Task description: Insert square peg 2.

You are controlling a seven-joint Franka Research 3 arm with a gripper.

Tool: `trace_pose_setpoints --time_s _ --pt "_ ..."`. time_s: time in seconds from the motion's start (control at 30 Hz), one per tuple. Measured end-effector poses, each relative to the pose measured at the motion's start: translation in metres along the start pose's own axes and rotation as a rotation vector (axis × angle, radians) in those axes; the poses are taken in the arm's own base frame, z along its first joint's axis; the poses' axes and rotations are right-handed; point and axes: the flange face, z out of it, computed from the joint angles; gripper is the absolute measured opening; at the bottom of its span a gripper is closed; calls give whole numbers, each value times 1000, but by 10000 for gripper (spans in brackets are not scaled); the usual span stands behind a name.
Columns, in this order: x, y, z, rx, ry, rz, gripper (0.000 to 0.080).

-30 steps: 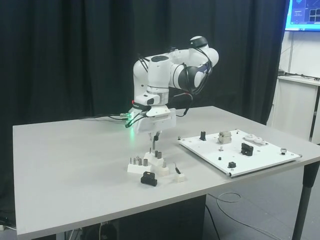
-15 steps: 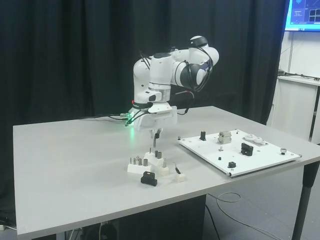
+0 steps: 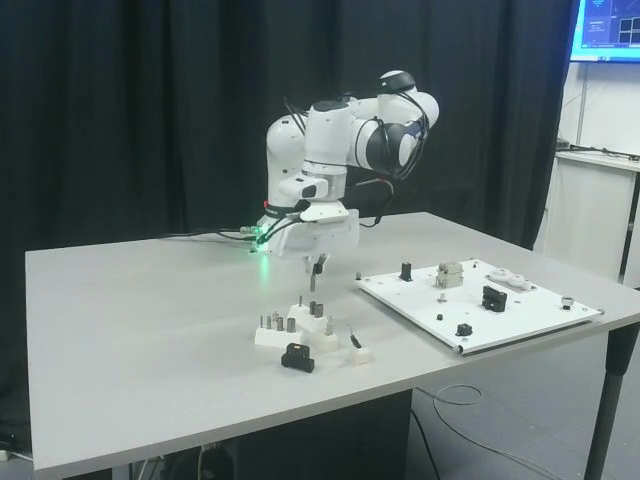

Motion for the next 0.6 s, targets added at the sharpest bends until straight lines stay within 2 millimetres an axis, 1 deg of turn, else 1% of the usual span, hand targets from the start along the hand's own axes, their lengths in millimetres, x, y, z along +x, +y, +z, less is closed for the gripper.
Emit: trace_pose_setpoints --time_s 0.6 --pt "2 -7 -10 2 17 -15 67"
